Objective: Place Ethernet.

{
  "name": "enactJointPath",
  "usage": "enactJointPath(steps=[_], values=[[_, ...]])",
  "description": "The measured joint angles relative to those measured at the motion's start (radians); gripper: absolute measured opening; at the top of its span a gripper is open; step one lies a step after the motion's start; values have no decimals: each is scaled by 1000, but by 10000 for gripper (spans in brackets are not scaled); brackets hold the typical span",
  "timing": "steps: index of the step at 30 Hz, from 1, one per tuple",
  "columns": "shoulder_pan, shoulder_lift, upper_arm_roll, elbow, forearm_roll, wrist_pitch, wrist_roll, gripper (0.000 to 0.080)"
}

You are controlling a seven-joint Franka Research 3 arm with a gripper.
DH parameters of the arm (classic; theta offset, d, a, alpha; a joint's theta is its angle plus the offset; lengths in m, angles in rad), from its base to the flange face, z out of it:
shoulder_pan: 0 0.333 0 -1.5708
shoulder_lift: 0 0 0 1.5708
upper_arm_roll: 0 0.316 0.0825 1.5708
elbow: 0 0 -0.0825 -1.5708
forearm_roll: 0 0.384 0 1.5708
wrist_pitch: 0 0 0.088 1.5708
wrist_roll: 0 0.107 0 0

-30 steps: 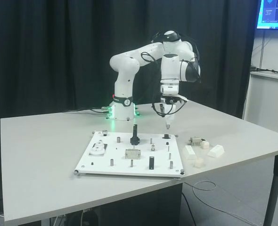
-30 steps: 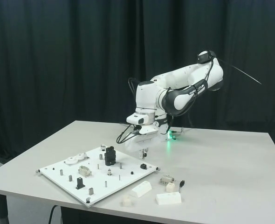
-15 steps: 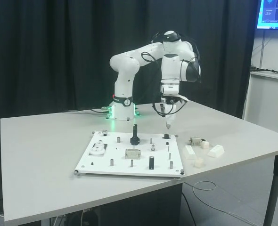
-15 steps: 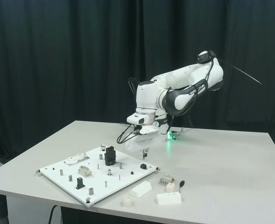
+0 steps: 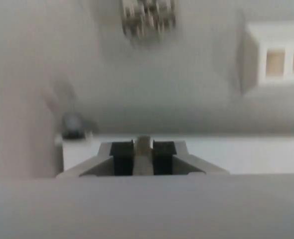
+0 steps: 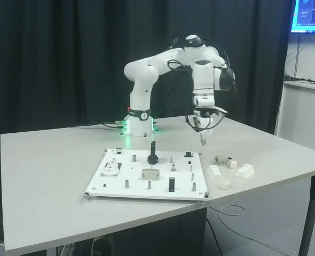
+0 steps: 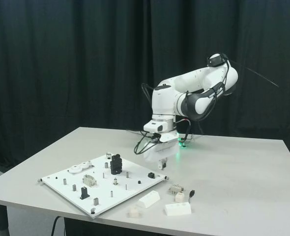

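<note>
Gripper (image 6: 203,140) hangs above the bench (image 6: 50,154), its fingers pressed together on a small plug (image 5: 143,149), presumably the Ethernet; seating it on the white board (image 6: 110,188) remains.

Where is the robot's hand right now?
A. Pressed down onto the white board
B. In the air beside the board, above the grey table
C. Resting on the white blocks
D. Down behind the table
B: the hand hangs above the grey table, off the edge of the white board, touching nothing.

tool (image 6: 203,142) and arm swung off the white board (image 6: 115,186), toward the loose parts (image 6: 225,160)
</note>
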Motion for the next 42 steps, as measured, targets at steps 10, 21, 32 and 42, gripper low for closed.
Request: enactJointPath(steps=[10, 21, 32, 42], values=[[16, 0, 29, 82, 10, 0, 40, 77], [18, 0, 85, 178, 10, 12, 116, 77], [27, 2, 146, 236, -2, 73, 186, 77], [28, 2, 190, 264, -30, 133, 213, 77]])
